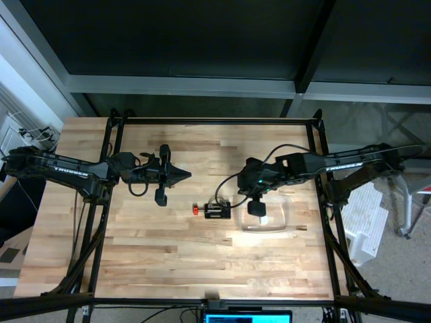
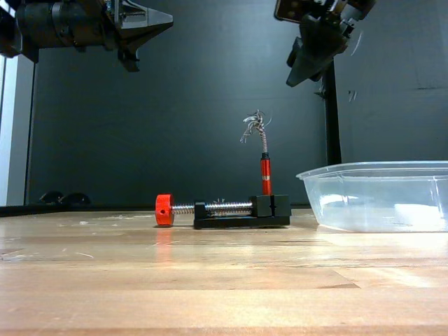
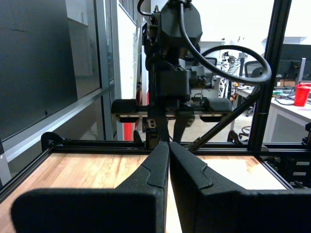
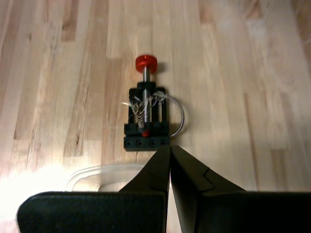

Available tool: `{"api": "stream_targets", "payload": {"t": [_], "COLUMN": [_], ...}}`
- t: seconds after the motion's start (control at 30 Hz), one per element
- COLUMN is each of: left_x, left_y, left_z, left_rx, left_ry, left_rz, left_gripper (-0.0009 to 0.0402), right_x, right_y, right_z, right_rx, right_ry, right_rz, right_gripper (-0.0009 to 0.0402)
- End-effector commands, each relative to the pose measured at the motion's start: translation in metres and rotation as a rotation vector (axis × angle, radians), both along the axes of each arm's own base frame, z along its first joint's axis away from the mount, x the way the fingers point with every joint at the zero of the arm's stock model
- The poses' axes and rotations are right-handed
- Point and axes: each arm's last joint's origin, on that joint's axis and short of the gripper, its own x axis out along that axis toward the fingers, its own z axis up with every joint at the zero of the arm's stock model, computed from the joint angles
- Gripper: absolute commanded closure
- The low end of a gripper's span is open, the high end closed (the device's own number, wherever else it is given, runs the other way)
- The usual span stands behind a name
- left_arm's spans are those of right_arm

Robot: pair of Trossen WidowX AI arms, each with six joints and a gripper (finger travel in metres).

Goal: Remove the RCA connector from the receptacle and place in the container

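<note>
RCA connector is standing upright in receptacle, beside container. Right gripper is hovering high over container, jaws together, likely needing opening, then a straight upward pull. Left gripper is hanging high at left, jaws together.

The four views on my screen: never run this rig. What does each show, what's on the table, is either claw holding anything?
Two robot arms stand at the sides of the table, each ending in a two-fingered gripper. The high view looks down; the low view looks level along the tabletop; each wrist view looks along its arm's gripper. On the table sit the receptacle, a black block with a red-orange knob, and beside it the container, a clear tray. The RCA connector stands upright in the block, wire curling above. The left gripper hangs high, off to the left, shut and empty. The right gripper hangs high near the container's edge, shut and empty.
</note>
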Motion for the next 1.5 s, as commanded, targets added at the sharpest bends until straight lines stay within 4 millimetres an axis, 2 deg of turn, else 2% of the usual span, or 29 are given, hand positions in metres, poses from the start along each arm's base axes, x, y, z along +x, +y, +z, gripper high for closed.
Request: {"api": "stream_targets", "payload": {"t": [0.03, 0.2, 0.43, 0.87, 1.03, 1.5], "left_x": [0.0, 0.0, 0.0, 0.0, 0.0, 0.0], "left_y": [0.0, 0.0, 0.0, 0.0, 0.0, 0.0], "left_z": [0.0, 0.0, 0.0, 0.0, 0.0, 0.0], "left_rx": [0.0, 0.0, 0.0, 0.0, 0.0, 0.0], "left_ry": [0.0, 0.0, 0.0, 0.0, 0.0, 0.0], "left_rz": [0.0, 0.0, 0.0, 0.0, 0.0, 0.0], "left_gripper": [0.0393, 0.0393, 0.0393, 0.0393, 0.0393, 0.0393], "right_x": [0.01, 0.023, 0.04, 0.056, 0.062, 0.075], "right_y": [0.002, 0.008, 0.02, 0.028, 0.031, 0.034], "right_z": [-0.005, -0.014, -0.025, -0.047, -0.057, -0.082], "right_rx": [0.007, -0.004, -0.049, -0.071, -0.071, -0.084], "right_ry": [0.059, 0.115, 0.154, 0.21, 0.215, 0.253], "right_rz": [-0.015, -0.008, -0.01, -0.029, -0.027, -0.007], "right_gripper": [0.0393, 0.0376, 0.032, 0.0227, 0.0214, 0.0215]}}
